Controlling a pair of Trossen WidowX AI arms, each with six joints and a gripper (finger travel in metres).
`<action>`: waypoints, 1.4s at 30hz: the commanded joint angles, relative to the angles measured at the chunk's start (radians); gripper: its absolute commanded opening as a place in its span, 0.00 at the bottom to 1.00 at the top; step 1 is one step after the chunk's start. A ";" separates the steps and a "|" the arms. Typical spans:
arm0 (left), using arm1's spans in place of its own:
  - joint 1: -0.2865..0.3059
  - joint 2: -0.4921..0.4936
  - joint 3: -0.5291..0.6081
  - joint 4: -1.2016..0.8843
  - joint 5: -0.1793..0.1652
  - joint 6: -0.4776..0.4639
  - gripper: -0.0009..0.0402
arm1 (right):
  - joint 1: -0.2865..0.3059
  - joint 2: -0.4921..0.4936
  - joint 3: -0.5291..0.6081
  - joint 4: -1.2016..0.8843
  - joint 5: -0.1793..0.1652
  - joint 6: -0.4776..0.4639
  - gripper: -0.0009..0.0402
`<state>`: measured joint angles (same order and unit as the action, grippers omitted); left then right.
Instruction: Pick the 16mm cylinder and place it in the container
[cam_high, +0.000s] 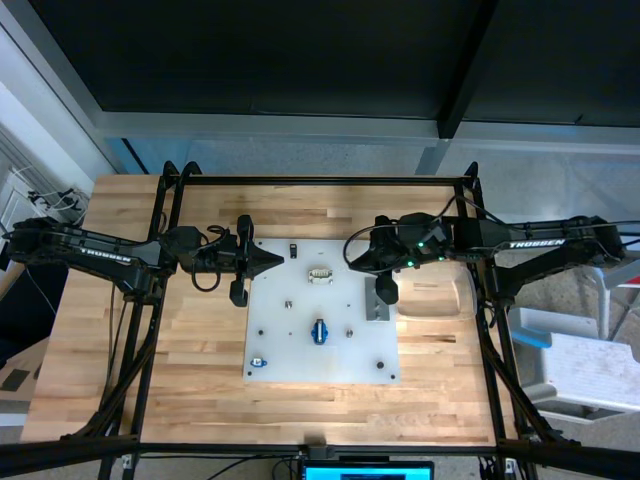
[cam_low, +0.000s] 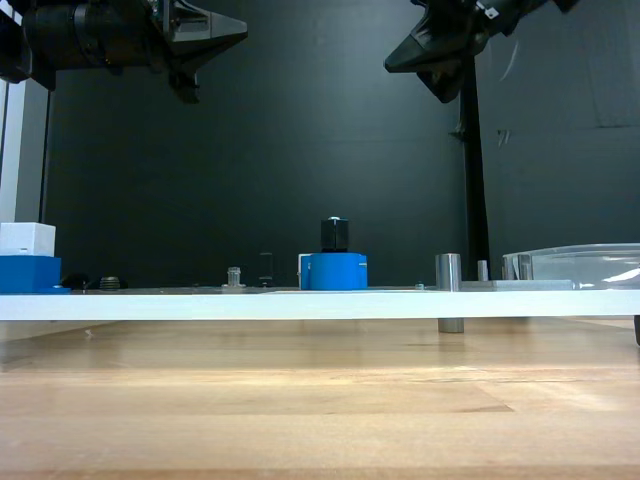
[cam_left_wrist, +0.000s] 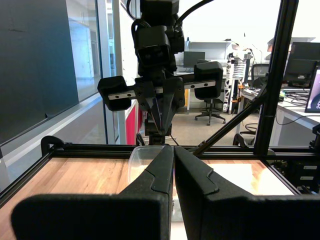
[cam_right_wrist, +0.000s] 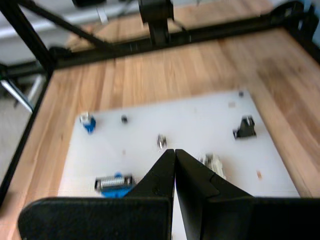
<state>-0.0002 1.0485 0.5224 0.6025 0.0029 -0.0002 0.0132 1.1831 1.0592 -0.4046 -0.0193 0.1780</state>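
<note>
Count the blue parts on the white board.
2: one blue part at the board's centre, a smaller one at its near-left corner. Left gripper hovers over the left edge, right gripper over the right side, both jaws shut.

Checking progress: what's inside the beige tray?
From above, the tray is bare; the low view's rim hides its floor. Left gripper and right gripper hover shut above the board.

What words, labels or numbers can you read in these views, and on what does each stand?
"TROSSEN": on the left arm, behind the shut left gripper at the board's left edge.
"TROSSEN": on the right arm, behind the shut right gripper above the board's right side.
Nothing else is legible.
</note>
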 joint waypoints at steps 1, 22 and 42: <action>0.000 0.000 0.000 0.000 0.000 0.000 0.02 | 0.002 0.043 0.074 -0.105 0.000 0.001 0.02; 0.000 0.000 0.000 0.000 0.000 0.000 0.02 | 0.040 0.365 0.467 -0.667 0.000 0.017 0.02; 0.000 0.001 0.000 0.000 0.000 0.000 0.02 | 0.149 0.495 0.516 -0.739 0.004 0.102 0.02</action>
<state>-0.0002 1.0485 0.5224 0.6022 0.0029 -0.0002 0.1535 1.6714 1.5761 -1.1435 -0.0174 0.2790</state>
